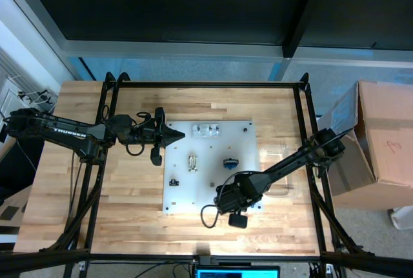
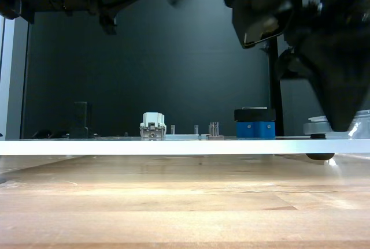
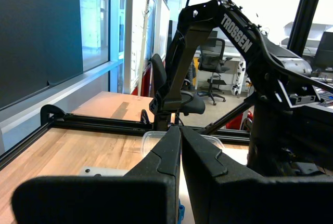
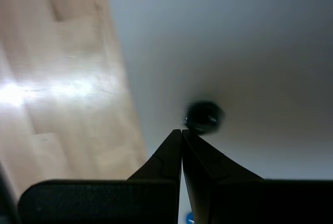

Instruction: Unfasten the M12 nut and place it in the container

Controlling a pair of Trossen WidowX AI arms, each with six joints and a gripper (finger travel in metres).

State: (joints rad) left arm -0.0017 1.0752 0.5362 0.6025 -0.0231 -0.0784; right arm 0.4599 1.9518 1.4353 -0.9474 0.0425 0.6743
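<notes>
**Asker:** How do your claws stand?

**Me:** My right claw point(image 4: 182, 132) is pressed together tip to tip, with nothing pinched between its fingers. It points down at the white board point(image 4: 250, 52) near that board's near edge. Just beyond its tip sits a small dark round thing point(image 4: 204, 116), blurred, close to the tip but apart from it. My left claw point(image 3: 180, 133) is pressed together too and holds nothing. It hangs high over the board's left edge, pointing across toward my right arm.

**Asker:** And the M12 nut?

**Me:** It is in neither claw. From table height I see a flat grey piece point(image 2: 317, 127) low on the board, on a short dark base, just beside my right claw's tip. Whether that is the nut on its stud I cannot tell. From above, my right arm covers that spot. The same arm crosses the clear container point(image 1: 286, 191), which sits on the worktop just right of the board, so I cannot tell what it holds.

**Asker:** What lies around you?

**Me:** The board lies on a pale wooden worktop point(image 1: 129, 213) and carries a blue block point(image 2: 254, 129) mid-board. A black frame point(image 1: 206, 84) rings the worktop. A cardboard box point(image 1: 381, 142) stands off its right side. Beyond my right arm, my left wrist camera shows an office chair point(image 3: 216, 68) across the room.
</notes>
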